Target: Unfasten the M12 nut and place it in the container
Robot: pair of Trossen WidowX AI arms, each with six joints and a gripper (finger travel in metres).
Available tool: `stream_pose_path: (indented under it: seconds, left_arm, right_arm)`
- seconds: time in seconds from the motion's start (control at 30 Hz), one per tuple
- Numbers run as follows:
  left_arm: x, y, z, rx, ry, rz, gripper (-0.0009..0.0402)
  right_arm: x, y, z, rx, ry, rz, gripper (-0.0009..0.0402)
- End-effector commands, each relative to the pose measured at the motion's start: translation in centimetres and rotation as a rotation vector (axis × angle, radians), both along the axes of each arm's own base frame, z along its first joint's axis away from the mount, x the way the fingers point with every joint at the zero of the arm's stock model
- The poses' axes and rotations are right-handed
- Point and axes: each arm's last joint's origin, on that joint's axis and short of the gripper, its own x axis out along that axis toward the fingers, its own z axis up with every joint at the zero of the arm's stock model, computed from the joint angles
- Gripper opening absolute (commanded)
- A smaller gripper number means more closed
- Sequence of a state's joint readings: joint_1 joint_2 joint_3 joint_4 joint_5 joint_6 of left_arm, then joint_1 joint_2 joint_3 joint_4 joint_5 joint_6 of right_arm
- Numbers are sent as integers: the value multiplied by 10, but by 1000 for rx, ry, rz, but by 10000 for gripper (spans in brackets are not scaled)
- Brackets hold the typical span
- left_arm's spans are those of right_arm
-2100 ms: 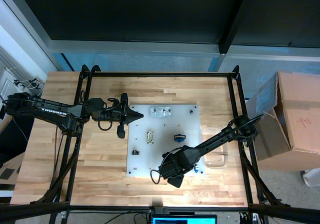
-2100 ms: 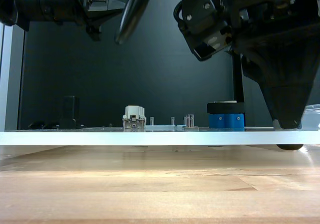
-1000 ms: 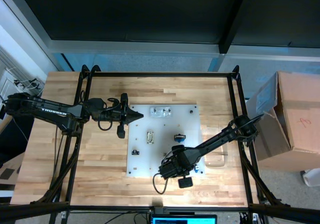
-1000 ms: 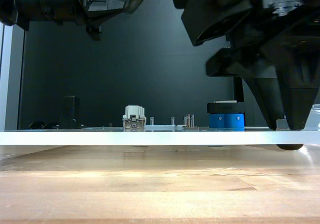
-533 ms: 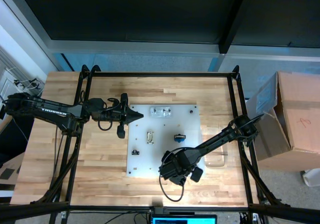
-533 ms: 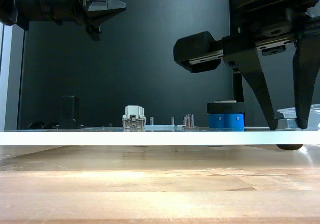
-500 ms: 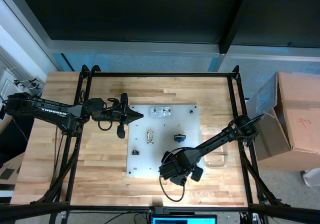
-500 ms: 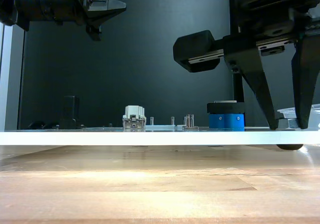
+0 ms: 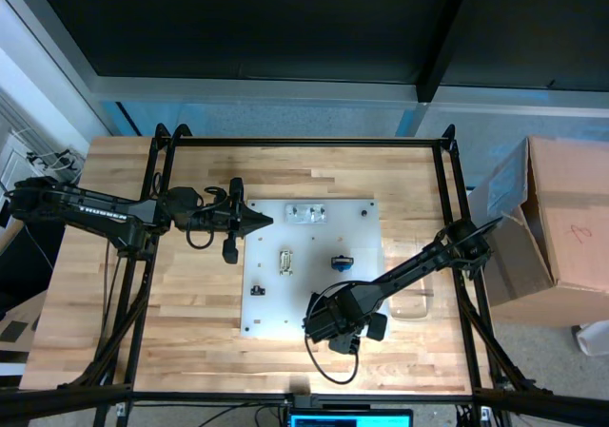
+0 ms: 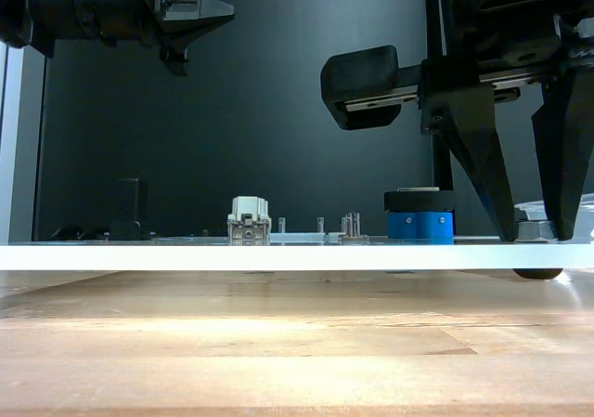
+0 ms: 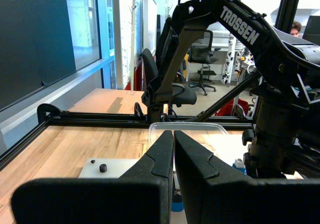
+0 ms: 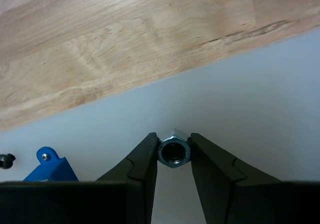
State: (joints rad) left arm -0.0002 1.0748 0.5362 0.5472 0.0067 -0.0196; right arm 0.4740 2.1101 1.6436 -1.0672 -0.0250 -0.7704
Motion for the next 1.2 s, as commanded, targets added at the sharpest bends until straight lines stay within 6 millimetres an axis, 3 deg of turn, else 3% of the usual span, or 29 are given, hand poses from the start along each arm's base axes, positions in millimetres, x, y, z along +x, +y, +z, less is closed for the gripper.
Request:
stream_pose_path:
  seconds: [0.03,0.17,0.3,0.4,0.57,0.67,0.83,0.9,1.2]
  left_arm:
    - [0,0,0,0,0,0,0]
    - [0,0,0,0,0,0,0]
    - [0,0,0,0,0,0,0]
    - [0,0,0,0,0,0,0]
    - [0,0,0,0,0,0,0]
    - [0,0,0,0,0,0,0]
    - [0,0,0,0,0,0,0]
    - [0,0,0,0,0,0,0]
    - [0,0,0,0,0,0,0]
  right_arm:
    - [-1,0,3,3,-2,-3,136]
    - [-5,-1,9,-2,8,0,177]
    - [-10,-1,17,-3,14,-59,191]
    - [-13,-1,25,10,8,-312,184]
    - [-17,-3,39,46,13,-932,143]
    - [-22,-1,42,58,23,-1103,98]
    - [-28,7,33,129,76,-1214,-8]
    - [-28,9,28,161,89,-1247,9]
    - [-28,10,10,160,72,-1262,0]
